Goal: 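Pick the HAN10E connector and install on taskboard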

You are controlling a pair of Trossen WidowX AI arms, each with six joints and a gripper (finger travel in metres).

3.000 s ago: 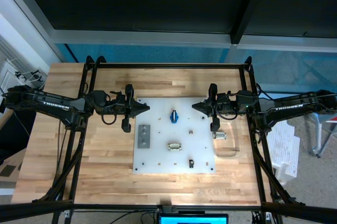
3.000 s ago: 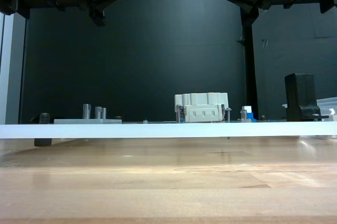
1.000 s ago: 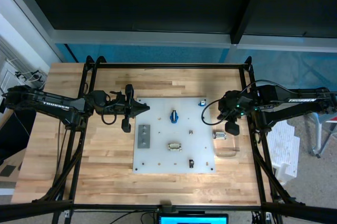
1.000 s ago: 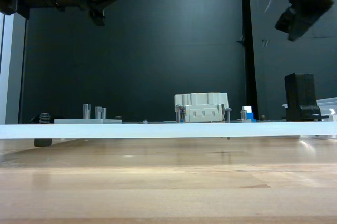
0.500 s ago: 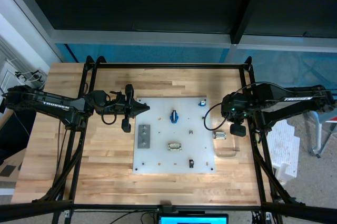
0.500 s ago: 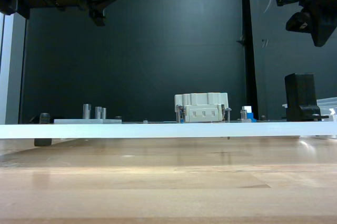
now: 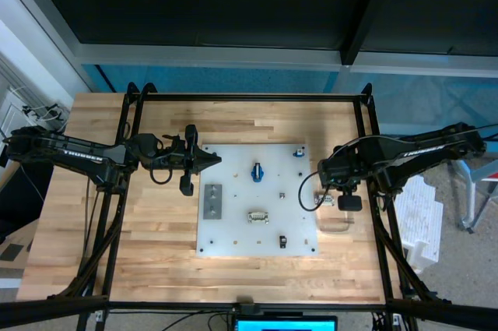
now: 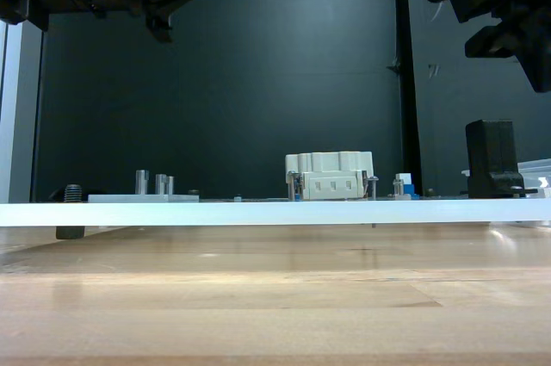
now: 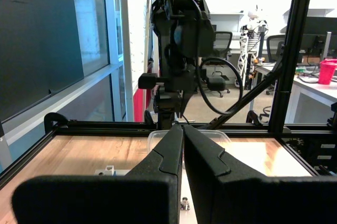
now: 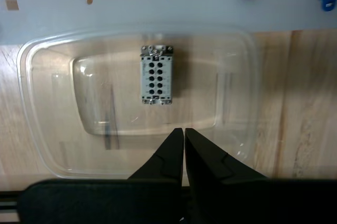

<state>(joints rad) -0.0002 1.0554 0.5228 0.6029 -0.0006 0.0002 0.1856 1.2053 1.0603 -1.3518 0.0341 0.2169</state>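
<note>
Fingers of the right gripper [image 10: 184, 130] are pressed together, empty, and we see that arm bent downward over the clear tray [image 10: 234, 103], where the HAN10E connector [image 10: 156, 74] lies just right of the taskboard [image 7: 233, 230]. The left gripper [image 9: 182, 127], likewise closed, reaches level above the board's far left edge.

white lettering reading "trossen" runs along the left arm [image 7: 78, 156], seen in the high view.

left gripper [image 9: 182, 128] fingers [image 9: 169, 153] together, right gripper [image 9: 169, 112] opposite — over clear tray [image 9: 156, 135]
</note>
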